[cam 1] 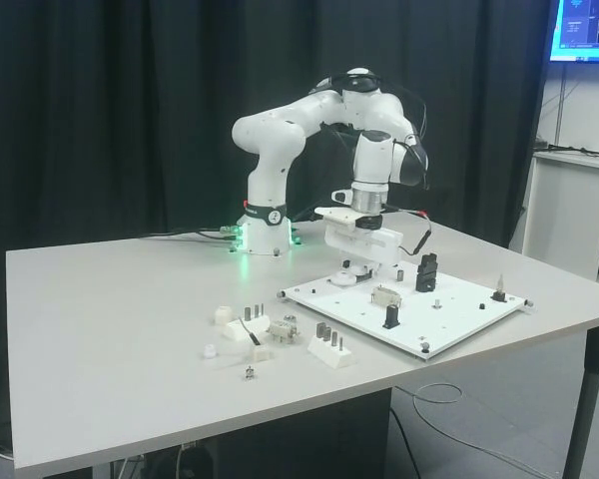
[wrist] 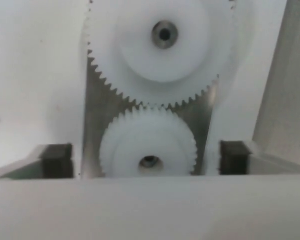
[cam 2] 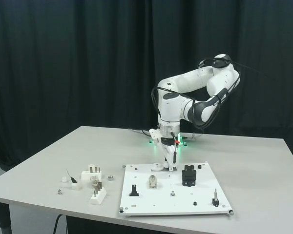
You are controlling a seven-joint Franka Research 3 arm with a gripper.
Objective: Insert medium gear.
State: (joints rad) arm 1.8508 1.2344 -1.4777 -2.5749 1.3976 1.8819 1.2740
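Seating the medium gear

I'm seeing the medium gear lying between my spread, released fingers, meshing the large gear beyond them; I'm judging lifting clear comes next.

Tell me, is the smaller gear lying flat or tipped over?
Flat. In the wrist view the smaller gear shows its round face, teeth meeting the bigger gear beside it.

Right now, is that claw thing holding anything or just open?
Gripper: open, fingers either side of the smaller gear, not touching it.
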